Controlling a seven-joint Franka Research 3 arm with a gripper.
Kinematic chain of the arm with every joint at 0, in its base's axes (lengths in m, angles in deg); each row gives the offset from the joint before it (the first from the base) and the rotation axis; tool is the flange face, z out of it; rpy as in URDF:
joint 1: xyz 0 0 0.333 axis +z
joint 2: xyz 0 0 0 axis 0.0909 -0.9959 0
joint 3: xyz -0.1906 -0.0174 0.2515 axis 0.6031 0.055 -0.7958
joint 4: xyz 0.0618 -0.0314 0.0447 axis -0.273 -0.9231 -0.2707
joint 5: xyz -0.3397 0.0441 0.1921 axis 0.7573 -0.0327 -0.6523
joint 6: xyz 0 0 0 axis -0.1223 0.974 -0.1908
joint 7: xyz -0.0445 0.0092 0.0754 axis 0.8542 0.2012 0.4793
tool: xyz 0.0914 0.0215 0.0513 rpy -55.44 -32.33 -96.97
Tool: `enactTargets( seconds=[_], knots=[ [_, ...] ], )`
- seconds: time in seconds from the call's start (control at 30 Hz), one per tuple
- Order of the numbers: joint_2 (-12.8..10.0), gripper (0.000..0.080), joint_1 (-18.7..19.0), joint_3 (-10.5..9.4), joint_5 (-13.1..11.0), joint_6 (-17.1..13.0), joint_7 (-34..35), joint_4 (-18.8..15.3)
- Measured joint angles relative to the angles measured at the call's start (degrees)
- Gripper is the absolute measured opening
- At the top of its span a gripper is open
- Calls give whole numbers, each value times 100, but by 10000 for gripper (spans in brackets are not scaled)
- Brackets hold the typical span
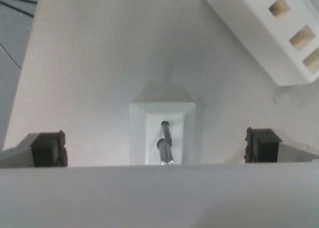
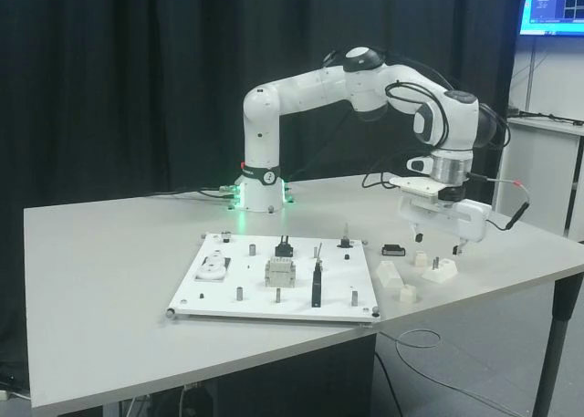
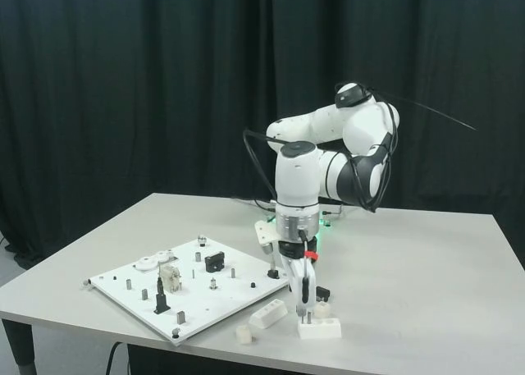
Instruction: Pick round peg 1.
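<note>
In the wrist view the end effector (image 1: 155, 147) is open, its two black fingertips (image 1: 49, 149) standing wide apart, one on each side of a small white holder block (image 1: 162, 133). The round peg (image 1: 165, 143), a thin grey pin, stands upright in the recess of this block, about midway between the fingertips and below them; nothing touches it yet.

By its look the peg is a short metal rod: light, stiff and not fragile, but smooth and round, so I judge it could slip or roll between flat pads. The best place to take hold is the free upper part above the block, with the pads closing square across its axis, and then lifting straight up so it does not jam in its seat.

Farther off on the grey table (image 2: 100, 253) lies a longer white block with square openings (image 1: 271, 28). In the first room view the white assembly board (image 2: 274, 285) with its small fixtures is beside the arm's working place, and the green-lit arm base (image 2: 260, 193) stands behind it.
</note>
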Motion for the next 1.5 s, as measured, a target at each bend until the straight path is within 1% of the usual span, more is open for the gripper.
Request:
enactTargets(
  seconds=[0.23,0.67,1.17,1.5],
  knots=[
    [0,800,0,-100,-50,-175,1,-72],
    [0,800,8,-246,-120,-304,1,-127],
    [-27,800,11,-393,-122,-503,1,-165],
    [-38,800,11,-536,-122,-682,1,-190]
  ],
)
